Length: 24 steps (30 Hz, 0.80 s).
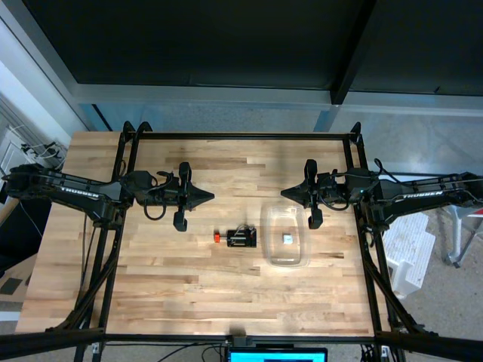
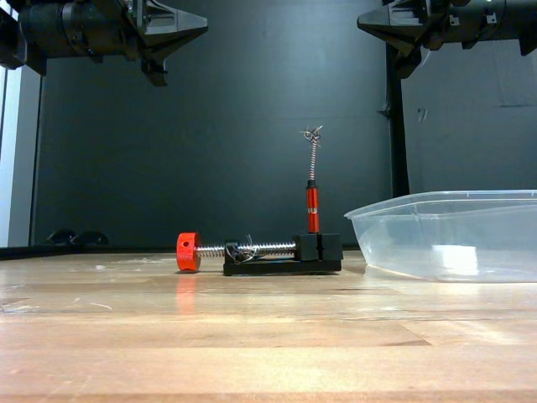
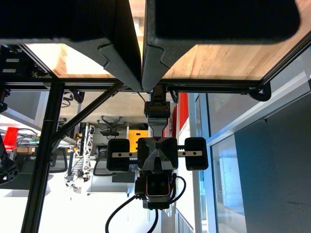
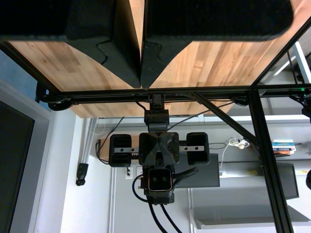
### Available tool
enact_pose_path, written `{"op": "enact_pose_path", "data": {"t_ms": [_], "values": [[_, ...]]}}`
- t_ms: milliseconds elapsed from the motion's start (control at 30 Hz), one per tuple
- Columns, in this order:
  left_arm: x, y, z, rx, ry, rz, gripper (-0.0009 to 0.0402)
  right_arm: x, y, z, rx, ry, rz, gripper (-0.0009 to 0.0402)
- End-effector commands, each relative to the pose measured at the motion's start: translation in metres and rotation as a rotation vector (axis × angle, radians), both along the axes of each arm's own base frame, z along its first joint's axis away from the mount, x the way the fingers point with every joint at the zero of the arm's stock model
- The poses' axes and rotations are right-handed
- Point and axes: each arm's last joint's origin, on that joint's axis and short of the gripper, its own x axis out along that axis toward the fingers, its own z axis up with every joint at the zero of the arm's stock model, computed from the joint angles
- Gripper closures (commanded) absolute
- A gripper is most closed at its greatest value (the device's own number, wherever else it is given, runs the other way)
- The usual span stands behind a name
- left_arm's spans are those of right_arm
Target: Pick the RCA connector and install on taskboard
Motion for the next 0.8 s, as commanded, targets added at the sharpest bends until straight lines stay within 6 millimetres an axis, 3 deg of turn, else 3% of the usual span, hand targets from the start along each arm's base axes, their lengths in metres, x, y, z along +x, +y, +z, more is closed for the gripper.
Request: {"op": "enact_pose_path", "data": {"t_ms": [33,800], "values": [[0.0001,0.0,-0.0001,0.0,0.0,0.0,0.0393,0.0001,0.0001,0.0002,0.0,0.001,0.0,0.0393],[0.0001,0.0001,-0.0001,0.0,0.0,0.0,0.0393,0.0001,0.0002,-0.0025,0.0,0.028,0.001,0.0393]]}}
